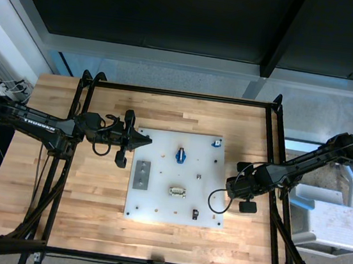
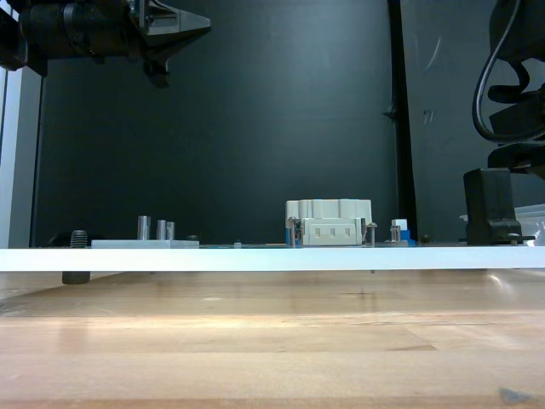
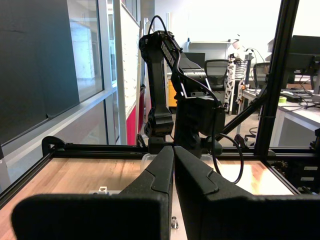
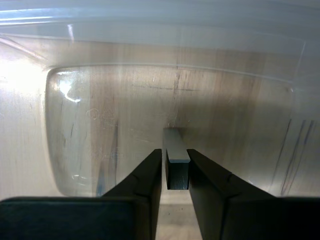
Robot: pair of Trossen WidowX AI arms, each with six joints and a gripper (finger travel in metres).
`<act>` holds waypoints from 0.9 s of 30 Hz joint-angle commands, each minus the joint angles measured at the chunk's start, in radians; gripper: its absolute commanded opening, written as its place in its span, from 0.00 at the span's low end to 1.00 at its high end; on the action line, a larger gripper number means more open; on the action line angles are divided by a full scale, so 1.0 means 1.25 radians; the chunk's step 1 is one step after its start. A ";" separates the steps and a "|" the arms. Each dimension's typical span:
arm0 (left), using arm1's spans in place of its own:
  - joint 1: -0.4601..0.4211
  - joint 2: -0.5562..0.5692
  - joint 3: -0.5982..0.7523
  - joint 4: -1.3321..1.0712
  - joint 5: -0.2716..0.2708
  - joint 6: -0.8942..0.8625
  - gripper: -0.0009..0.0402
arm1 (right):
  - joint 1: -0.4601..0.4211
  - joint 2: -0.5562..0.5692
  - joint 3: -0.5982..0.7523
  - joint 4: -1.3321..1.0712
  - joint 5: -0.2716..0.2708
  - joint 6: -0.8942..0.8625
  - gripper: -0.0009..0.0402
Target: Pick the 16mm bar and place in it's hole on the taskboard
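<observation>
Two grippers logged: left gripper [image 1: 147, 141] at centre-left of the high view, raised over the taskboard's [image 1: 155, 197] left edge, fingers pressed together on nothing; right gripper [image 4: 175, 151] at centre-right, just off the board's right edge, fingers clamped on the grey 16mm bar [image 4: 176, 145], held above a clear plastic tray [image 4: 100, 125], clear of its seat.

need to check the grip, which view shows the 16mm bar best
Right wrist view: the 16mm bar is clamped in the right claw over a clear tray. High and low views hide it behind that arm, right of the board; the left wrist view misses it. The left claw is shut, empty, raised over the board's left edge.
</observation>
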 commanded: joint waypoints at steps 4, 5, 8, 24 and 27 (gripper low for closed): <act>0.000 0.000 0.000 0.000 0.000 0.000 0.02 | 0.000 0.000 0.000 0.000 0.000 -0.002 0.04; 0.000 0.000 0.000 0.000 0.000 0.000 0.02 | 0.000 0.000 0.000 0.000 0.000 -0.002 0.03; 0.000 0.000 0.000 0.000 0.000 0.000 0.02 | 0.000 0.000 0.000 -0.001 0.000 -0.002 0.03; 0.000 0.000 0.000 0.000 0.000 0.000 0.02 | 0.000 -0.023 0.089 -0.106 -0.001 -0.003 0.03; 0.000 0.000 0.000 0.000 0.000 0.000 0.02 | 0.000 -0.029 0.126 -0.153 -0.001 -0.003 0.03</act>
